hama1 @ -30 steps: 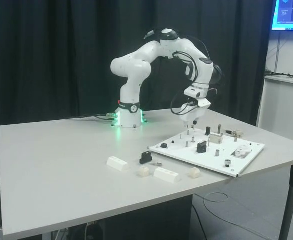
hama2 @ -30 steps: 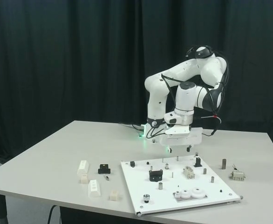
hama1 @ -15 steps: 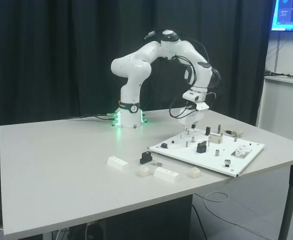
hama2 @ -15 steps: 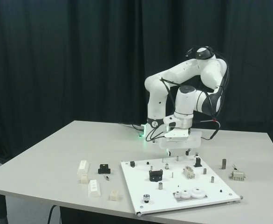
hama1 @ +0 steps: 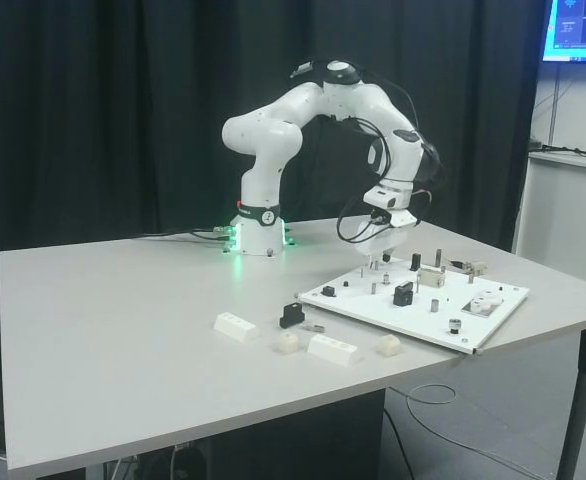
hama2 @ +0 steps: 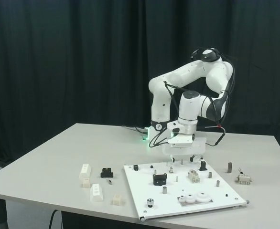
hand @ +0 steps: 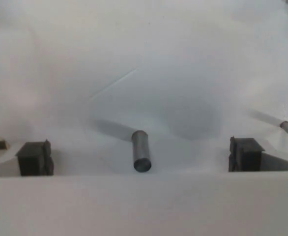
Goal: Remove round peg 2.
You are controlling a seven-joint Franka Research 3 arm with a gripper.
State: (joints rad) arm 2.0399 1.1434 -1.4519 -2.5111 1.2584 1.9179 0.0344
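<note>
- The loose white blocks (hama2: 96, 191) lie near the counter's (hama1: 123, 310) front edge, out of play.
- The round peg (hand: 141, 150) stands upright in the white board (hama2: 216, 202), toward its rear edge.
- The tool (hand: 139, 156) straddles it with fingers spread, gripping nothing; it should descend centred, close, then pull straight up.

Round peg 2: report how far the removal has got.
Done: the pincer hangs low over the white board, its fingers open on either side of the peg. In hand: lining up on it. Left: closing on the peg, which stands in the board ungripped, and lifting it out.
</note>
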